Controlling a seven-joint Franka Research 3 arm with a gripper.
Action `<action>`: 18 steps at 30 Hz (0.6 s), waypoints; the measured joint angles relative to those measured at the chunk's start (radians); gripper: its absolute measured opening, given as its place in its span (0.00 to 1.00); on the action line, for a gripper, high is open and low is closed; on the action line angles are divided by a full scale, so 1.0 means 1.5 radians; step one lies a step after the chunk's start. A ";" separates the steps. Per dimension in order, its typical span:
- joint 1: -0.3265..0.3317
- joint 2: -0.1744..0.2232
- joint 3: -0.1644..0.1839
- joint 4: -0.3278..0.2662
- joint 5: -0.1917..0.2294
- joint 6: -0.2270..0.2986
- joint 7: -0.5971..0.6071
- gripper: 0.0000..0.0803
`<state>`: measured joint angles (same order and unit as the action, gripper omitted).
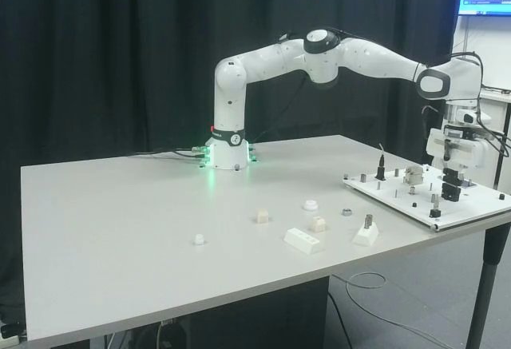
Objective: Insert D-SUB.
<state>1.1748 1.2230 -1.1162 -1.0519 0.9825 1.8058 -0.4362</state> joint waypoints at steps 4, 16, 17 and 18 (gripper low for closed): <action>0.000 0.000 0.002 -0.003 0.000 0.005 0.001 0.48; 0.000 0.000 0.003 -0.005 0.000 0.007 0.003 0.48; 0.000 0.000 0.003 -0.005 0.000 0.007 0.003 0.48; 0.000 0.000 0.003 -0.005 0.000 0.006 0.004 0.48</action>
<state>1.1750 1.2224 -1.1114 -1.0597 0.9825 1.8154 -0.4309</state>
